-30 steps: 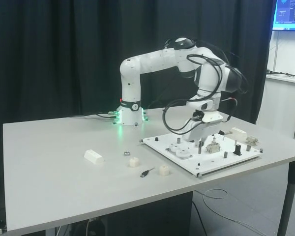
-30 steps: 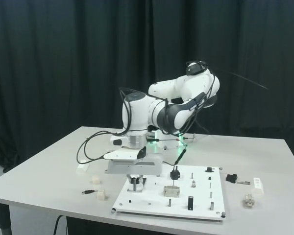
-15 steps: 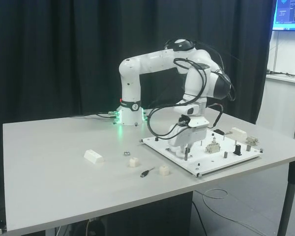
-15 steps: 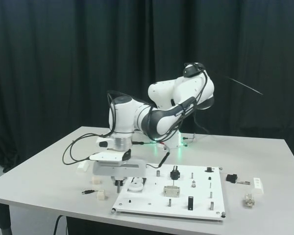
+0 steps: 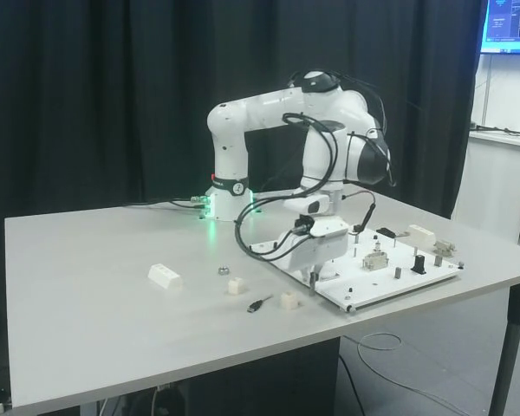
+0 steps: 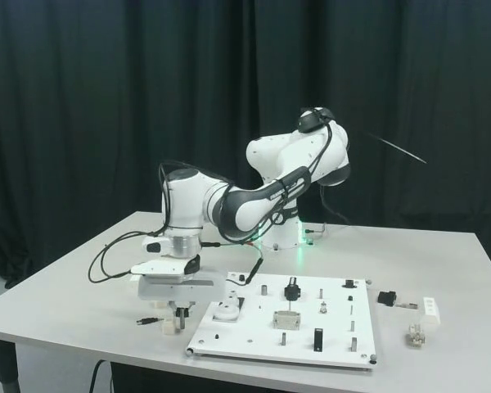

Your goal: Place round peg 3.

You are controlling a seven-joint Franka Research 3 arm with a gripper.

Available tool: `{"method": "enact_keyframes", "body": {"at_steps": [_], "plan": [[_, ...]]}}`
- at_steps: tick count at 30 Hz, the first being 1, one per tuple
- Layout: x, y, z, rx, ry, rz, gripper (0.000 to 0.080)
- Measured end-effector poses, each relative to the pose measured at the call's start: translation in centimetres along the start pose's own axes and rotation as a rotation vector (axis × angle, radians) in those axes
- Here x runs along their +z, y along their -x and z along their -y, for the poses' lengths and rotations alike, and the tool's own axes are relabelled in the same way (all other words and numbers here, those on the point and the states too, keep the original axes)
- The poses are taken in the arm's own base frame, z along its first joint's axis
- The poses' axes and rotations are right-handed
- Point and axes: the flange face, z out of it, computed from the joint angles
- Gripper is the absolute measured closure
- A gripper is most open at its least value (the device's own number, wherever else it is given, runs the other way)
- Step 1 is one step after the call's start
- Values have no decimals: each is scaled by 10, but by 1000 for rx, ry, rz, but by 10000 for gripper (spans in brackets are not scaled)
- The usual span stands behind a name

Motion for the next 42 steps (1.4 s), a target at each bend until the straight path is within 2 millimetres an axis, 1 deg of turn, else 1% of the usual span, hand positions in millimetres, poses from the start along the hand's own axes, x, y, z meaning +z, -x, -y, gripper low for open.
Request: {"method": "enact_keyframes", "body": {"at_steps": [10,31,32,37,38,42], "plan": [[13,-5,-7,5,-13,15,690],[25,-12,-9,-1,-8,29,690],[24,-12,-9,-1,-6,29,612],[23,-14,-9,1,2,31,612],[22,-14,-9,3,3,32,280],[18,-15,-9,6,10,37,280]]}}
